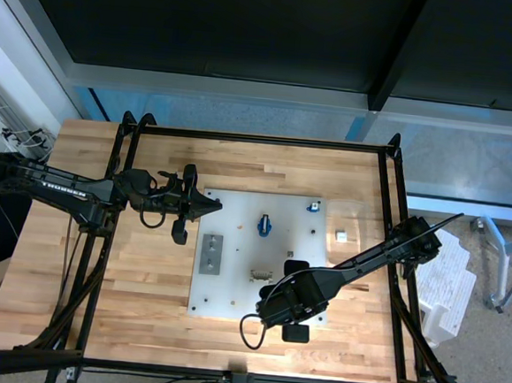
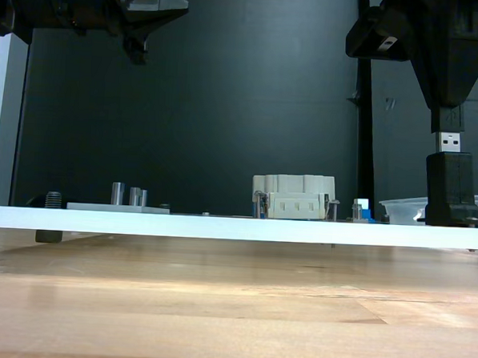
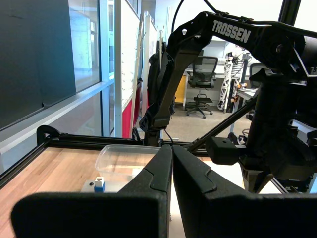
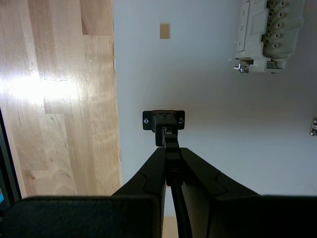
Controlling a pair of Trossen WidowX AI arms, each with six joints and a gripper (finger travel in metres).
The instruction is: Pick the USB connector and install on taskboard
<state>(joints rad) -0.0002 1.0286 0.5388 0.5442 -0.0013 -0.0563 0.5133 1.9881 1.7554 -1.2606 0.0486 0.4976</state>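
The USB connector hangs upright with its silver plug pointing down, and my right gripper is shut on its black body. The plug's tip meets the top of the black socket near the front edge of the white taskboard; how deep it sits I cannot tell. In the right wrist view the socket lies straight ahead of the fingertips. From above, the right gripper covers that spot. My left gripper hovers shut and empty above the board's left edge.
The board carries a grey metal block, a blue fitting and a silver multi-pin connector. A clear plastic tray stands at the board's right. The connector's black cable loops off the front edge. A black frame rings the table.
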